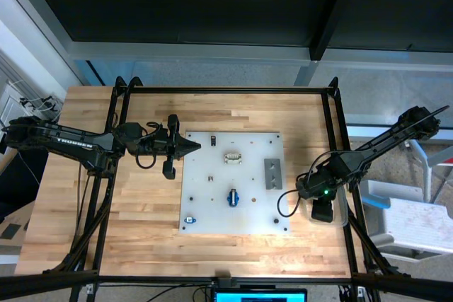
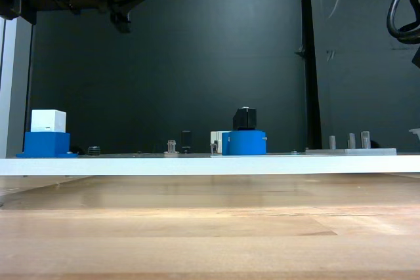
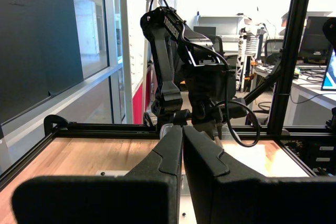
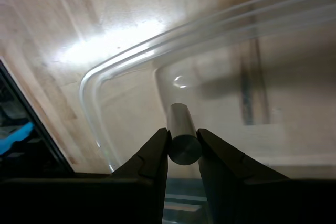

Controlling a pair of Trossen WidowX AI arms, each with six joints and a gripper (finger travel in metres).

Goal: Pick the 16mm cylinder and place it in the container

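Right arm (image 1: 368, 148) reaches down at the bench's (image 1: 127, 245) right side, just off the white board (image 1: 212, 206). There the right jaws are clamped on the small metal cylinder (image 4: 182, 136), gripping its sides, flat end facing the wrist cam. Cyl. hangs over the inside of the clear tub (image 4: 90, 103), near a rounded corner; can't tell if it touches the tub floor. Left arm (image 1: 71, 139) held high at board's left edge w/ the left jaws together, holding nothing, pointing across the board. Blue part (image 1: 232, 197) & grey block (image 1: 272, 173) sit on the board.
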